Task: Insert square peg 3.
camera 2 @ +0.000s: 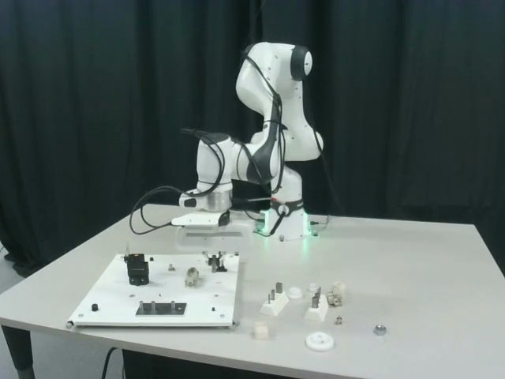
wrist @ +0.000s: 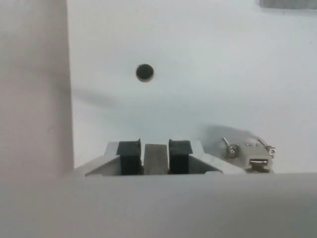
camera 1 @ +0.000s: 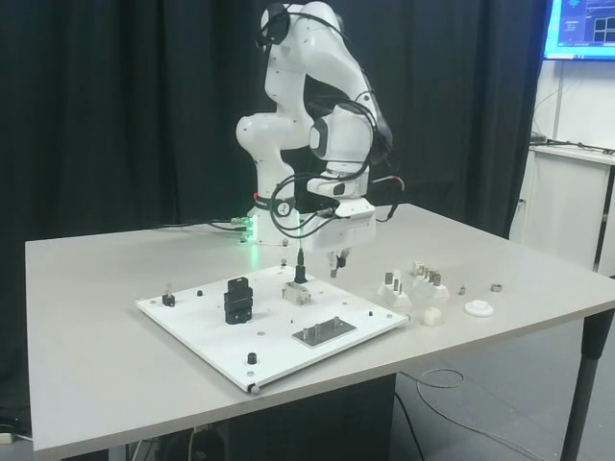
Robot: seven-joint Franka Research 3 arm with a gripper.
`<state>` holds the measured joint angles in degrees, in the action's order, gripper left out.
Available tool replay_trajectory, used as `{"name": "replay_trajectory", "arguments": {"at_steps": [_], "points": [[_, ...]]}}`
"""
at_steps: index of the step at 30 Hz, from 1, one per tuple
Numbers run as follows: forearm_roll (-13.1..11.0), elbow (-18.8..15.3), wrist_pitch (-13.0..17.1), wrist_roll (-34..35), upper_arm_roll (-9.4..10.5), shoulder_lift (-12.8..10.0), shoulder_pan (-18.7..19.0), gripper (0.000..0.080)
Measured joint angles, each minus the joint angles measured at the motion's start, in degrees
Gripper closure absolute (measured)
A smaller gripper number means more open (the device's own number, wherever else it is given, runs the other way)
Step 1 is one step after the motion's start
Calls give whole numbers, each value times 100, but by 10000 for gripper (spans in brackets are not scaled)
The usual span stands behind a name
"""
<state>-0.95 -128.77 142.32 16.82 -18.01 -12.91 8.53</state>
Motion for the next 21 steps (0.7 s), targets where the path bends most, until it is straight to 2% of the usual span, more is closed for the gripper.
{"name": "replay_trajectory", "arguments": {"at_steps": [21], "points": [[-149,-482,685,-638,-21,-1,-143,687]]}}
